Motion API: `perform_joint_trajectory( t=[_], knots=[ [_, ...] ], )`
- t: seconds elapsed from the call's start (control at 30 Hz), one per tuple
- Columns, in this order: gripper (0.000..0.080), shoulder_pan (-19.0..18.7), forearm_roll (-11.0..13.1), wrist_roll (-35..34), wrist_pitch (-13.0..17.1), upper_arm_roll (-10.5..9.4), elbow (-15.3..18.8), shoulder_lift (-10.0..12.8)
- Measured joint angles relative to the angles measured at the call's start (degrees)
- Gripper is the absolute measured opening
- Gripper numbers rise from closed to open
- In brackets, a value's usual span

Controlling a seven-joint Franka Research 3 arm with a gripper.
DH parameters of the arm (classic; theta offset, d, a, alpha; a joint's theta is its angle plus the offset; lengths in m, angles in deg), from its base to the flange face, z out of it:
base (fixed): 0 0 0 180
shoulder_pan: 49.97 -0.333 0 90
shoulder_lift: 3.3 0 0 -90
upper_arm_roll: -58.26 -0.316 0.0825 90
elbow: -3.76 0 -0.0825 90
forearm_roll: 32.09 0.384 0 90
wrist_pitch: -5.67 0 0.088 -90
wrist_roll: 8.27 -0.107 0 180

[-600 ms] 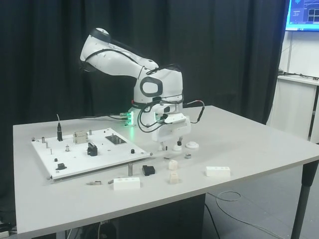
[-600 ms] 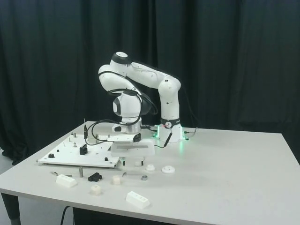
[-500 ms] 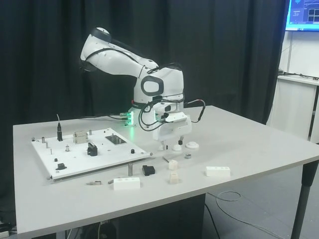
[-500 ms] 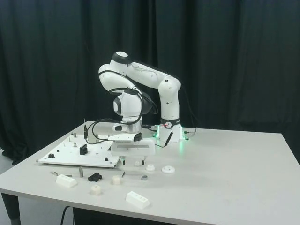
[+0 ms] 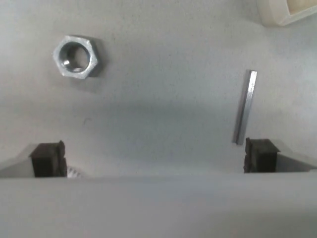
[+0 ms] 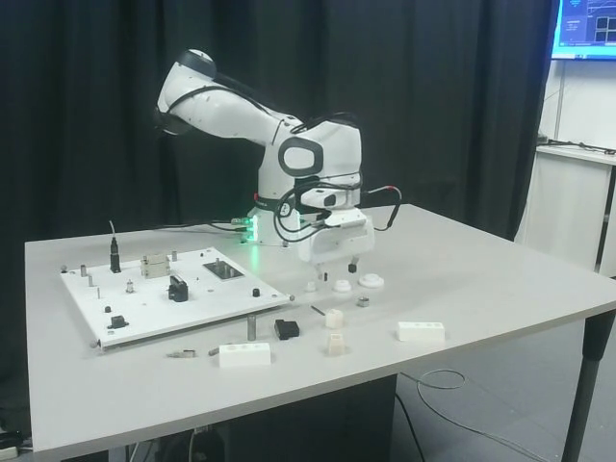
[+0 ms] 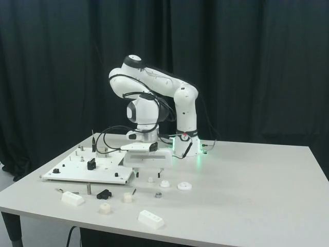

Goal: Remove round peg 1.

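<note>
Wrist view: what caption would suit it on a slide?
Open gripper above the grey table, a hex nut and thin metal bar lying below.

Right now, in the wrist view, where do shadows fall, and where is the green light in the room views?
Wrist view: a soft dark shadow lies on the grey table between the grey metal hexagonal nut and the thin grey metal bar; the nut casts its own small shadow. First and second room views: a green glow sits at the white arm's base.
</note>
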Motion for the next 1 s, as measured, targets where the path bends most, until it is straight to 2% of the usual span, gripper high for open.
perform_joint_trajectory(
  t=[0.57, 1.0],
  knots=[
    [0.0800, -0.3, 1.1, -0.6, -2.1, -1.91, 0.0, 0.0],
    [0.0800, -0.3, 1.2, -0.6, -2.3, -2.26, 0.0, 0.0]
  ],
)
